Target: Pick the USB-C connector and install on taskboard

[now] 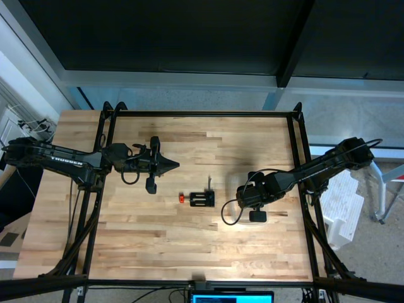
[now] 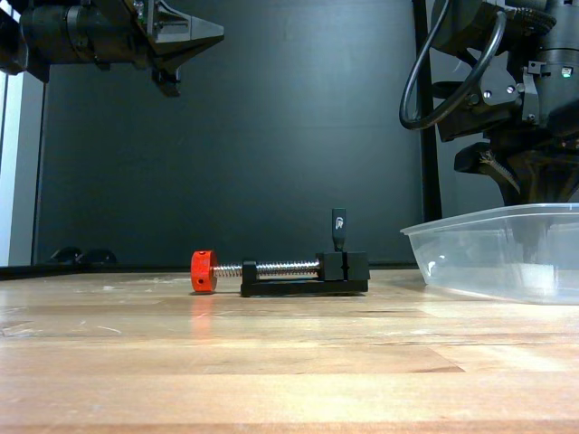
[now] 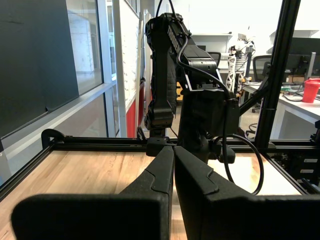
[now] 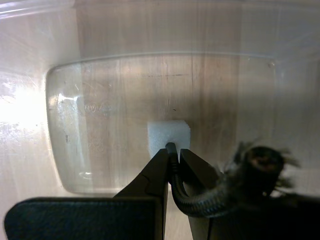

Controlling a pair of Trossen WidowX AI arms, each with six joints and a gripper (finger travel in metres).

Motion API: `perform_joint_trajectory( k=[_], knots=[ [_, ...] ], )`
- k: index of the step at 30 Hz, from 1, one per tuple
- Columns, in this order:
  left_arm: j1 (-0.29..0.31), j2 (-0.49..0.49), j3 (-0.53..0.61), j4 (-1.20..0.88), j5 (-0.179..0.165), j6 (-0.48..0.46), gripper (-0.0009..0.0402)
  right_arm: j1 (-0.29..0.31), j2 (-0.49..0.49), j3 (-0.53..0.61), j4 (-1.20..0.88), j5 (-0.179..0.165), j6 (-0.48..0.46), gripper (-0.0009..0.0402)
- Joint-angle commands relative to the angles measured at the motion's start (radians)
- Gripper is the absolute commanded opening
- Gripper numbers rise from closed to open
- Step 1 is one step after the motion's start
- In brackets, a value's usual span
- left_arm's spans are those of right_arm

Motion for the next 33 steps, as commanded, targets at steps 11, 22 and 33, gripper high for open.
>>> perform_joint_trajectory(
  k=[11,22,33],
  knots=[
    [0.0,0.0,0.0,0.0,0.0,0.0,0.0,0.0,-0.062,0.004,-0.027,-0.011,0.002,0.0],
    [0.0,0.0,0.0,0.0,0.0,0.0,0.0,-0.021,-0.107,0.126,-0.155,-0.038,0.051,0.0],
    [0.0,0.0,0.0,0.0,0.0,0.0,0.0,-0.083,-0.094,0.278,-0.225,-0.051,0.08,0.0]
  ],
)
